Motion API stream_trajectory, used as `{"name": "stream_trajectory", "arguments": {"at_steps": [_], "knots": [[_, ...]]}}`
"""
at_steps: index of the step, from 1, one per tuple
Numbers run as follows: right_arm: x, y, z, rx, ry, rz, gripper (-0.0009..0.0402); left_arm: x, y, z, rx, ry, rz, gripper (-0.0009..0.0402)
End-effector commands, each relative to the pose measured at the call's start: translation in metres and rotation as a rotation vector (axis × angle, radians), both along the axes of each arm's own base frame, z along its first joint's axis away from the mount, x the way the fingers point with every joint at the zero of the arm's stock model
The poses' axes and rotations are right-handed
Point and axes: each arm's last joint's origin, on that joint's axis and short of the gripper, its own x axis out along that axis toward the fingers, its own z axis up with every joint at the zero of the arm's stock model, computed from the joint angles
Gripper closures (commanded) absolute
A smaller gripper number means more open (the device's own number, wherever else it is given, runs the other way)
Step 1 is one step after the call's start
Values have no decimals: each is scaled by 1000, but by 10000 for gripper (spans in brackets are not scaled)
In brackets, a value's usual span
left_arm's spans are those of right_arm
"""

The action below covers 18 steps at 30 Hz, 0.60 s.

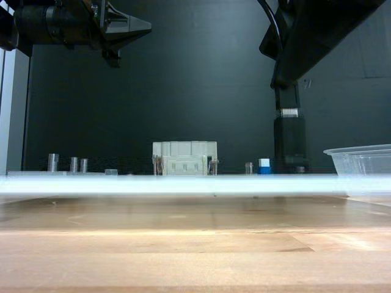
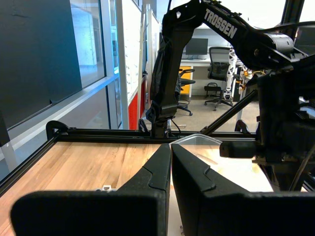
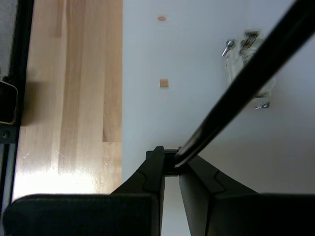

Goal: Remove the USB connector from the USB hub and place in the container

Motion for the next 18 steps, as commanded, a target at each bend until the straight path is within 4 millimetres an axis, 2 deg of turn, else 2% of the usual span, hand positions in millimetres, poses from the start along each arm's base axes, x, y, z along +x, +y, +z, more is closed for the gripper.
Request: {"name": "stream_trajectory", "arguments": {"at_steps": [1, 7, 18], "knots": [[-3, 2, -1, 12, -22, -1, 393, 0, 0, 0, 0, 0, 0, 392], [-8, 4, -5, 12, -53, -7, 393, 0, 0, 0, 0, 0, 0, 392], [-15, 1, 7, 14, -81, -15, 393, 0, 0, 0, 0, 0, 0, 392]]}}
